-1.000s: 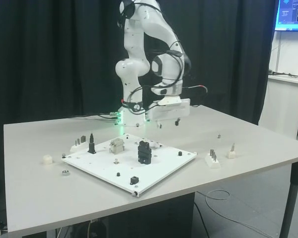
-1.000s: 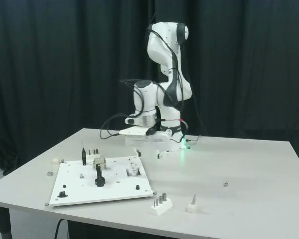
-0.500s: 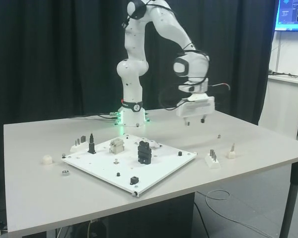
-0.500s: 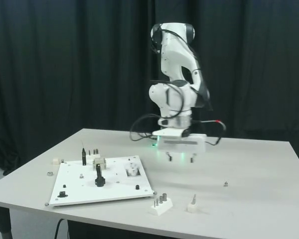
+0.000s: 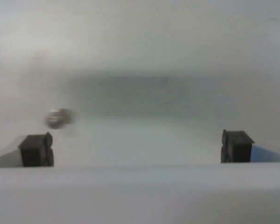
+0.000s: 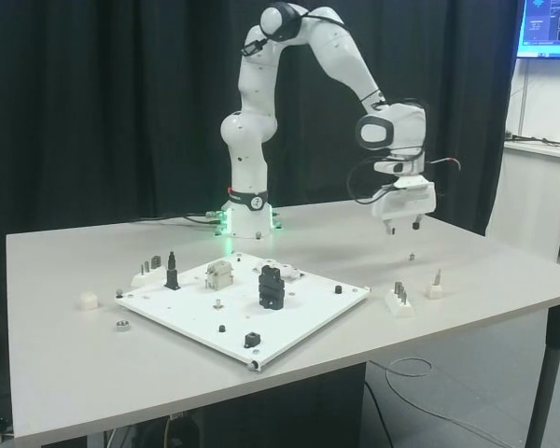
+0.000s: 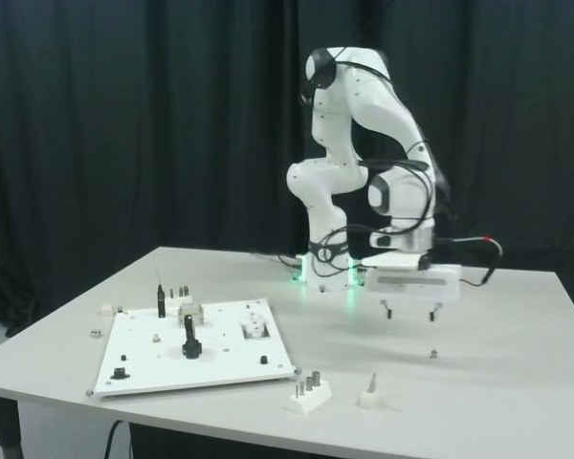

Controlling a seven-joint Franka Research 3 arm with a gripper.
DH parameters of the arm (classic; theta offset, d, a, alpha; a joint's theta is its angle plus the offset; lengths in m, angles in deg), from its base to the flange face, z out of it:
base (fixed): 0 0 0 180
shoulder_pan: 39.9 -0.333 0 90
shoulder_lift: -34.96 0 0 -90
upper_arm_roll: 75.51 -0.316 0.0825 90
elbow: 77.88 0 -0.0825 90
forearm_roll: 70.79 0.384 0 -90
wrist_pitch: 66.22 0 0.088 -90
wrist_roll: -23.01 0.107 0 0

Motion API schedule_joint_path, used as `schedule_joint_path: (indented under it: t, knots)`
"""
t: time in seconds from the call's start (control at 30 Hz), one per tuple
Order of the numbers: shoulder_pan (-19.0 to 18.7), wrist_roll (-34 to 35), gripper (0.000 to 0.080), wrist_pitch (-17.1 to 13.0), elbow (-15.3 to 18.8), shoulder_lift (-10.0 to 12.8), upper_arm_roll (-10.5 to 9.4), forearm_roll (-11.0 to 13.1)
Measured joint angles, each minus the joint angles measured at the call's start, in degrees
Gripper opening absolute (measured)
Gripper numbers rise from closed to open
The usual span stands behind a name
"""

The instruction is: Pick BNC.

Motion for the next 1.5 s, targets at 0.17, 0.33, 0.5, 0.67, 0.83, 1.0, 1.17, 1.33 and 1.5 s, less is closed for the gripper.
schedule_joint_path:
  t: [0.17, 0.33, 0.5, 0.67, 0.83, 1.0, 1.17, 1.33, 1.5]
  knots:
    - [0.0, 3.9, 0.08, -1.41, -1.45, 2.39, -2.37, -0.81]
    - [0.01, 5.14, 0.08, -2.75, -2.74, 4.91, -3.86, -0.81]
    - [0.01, 5.75, 0.08, -4.22, -3.9, 7.39, -4.62, -0.81]
    - [0.05, 5.94, 0.08, -5.56, -4.94, 9.63, -4.89, -0.81]
    - [0.25, 6.9, 0.08, -5.94, -5.74, 11.48, -5.04, -0.8]
    - [0.59, 7.35, 0.08, -5.94, -6.32, 12.79, -5.3, -0.78]
    - [0.92, 7.83, 0.08, -5.93, -6.45, 13.64, -5.51, -0.67]
    - [1.89, 8.1, 0.08, -5.87, -6.46, 14.16, -6.48, -0.63]
    - [3.5, 8.1, 0.08, -5.75, -6.46, 14.48, -8.21, -0.59]
